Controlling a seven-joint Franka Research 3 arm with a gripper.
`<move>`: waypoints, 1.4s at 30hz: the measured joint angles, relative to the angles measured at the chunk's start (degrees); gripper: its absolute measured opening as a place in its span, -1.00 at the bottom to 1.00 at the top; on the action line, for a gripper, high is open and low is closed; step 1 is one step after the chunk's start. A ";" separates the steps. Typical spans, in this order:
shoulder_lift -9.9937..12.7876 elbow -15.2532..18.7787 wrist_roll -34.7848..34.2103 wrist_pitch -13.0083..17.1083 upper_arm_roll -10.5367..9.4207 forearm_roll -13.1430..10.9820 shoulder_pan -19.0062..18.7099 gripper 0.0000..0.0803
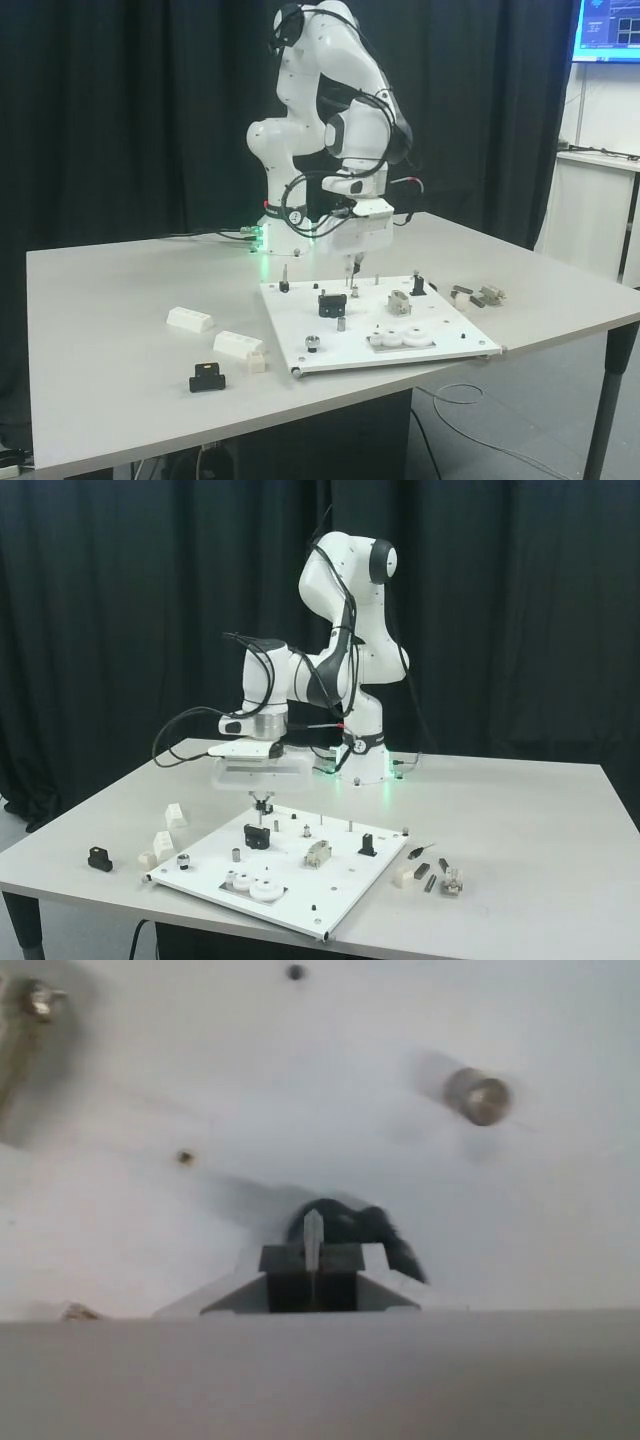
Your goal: Place square peg 1.
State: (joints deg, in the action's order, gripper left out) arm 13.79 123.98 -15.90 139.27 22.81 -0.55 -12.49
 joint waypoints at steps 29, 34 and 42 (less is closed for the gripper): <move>0.19 -2.98 8.06 -0.07 9.58 7.07 6.25 -0.94; 0.86 -2.98 11.14 1.19 9.94 7.03 9.09 -0.94; 3.17 -2.94 14.78 4.18 9.92 5.89 12.48 -0.94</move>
State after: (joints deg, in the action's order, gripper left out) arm 16.96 121.04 -1.13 143.45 32.74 5.35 0.00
